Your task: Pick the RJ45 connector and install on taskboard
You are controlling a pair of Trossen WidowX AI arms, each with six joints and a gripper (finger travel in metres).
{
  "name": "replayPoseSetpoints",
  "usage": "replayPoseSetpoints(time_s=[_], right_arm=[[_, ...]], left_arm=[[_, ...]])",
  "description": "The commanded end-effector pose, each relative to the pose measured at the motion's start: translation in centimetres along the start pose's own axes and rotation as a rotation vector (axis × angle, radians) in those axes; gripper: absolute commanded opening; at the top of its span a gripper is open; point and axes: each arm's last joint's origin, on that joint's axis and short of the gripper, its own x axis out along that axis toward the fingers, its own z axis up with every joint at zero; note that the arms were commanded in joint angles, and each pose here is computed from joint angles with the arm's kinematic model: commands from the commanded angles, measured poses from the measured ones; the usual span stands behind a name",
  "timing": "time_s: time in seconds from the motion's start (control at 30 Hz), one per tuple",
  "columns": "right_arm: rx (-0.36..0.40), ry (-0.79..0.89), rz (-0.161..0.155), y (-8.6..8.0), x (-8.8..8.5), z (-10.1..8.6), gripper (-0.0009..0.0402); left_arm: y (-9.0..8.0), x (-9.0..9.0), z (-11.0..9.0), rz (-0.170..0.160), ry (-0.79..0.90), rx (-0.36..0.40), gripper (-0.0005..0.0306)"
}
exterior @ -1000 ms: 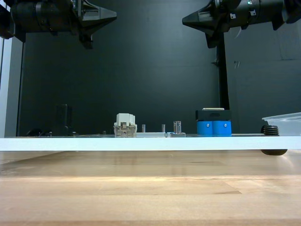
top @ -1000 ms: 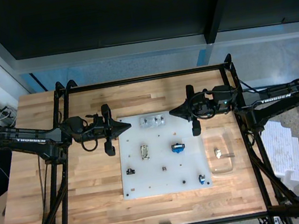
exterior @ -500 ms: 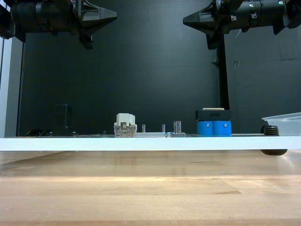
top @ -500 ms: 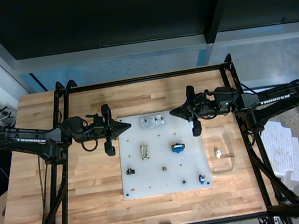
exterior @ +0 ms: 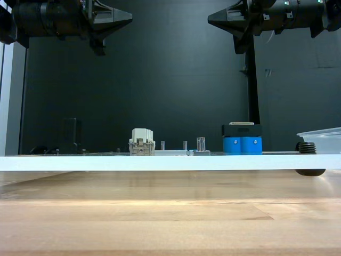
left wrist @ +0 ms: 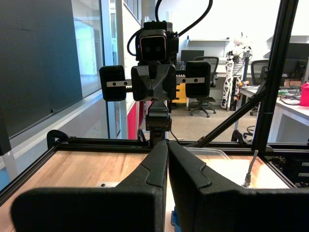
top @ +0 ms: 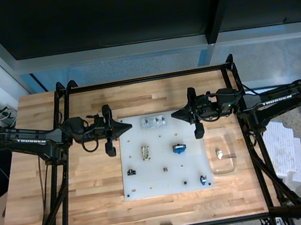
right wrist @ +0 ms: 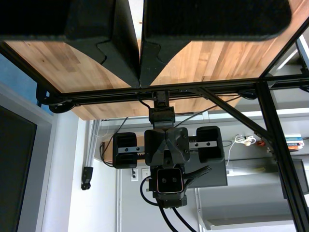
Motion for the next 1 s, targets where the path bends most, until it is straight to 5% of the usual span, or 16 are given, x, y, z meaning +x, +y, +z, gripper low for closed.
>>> replayPoseSetpoints(time_s=[0.03, 1.0], right_arm=[[0.0, 0.001, 0.001, 0.02, 0.0, 0.01, 0.0], [-0.003, 0.022, -0.001, 0.0, -0.01, -0.19, 0.0]], left_arm=[[0.01, 0.01, 0.0, 0.0, 0.0, 0.0, 0.0], [0.0, 0.0, 0.0, 0.0, 0.0, 0.0, 0.0]])
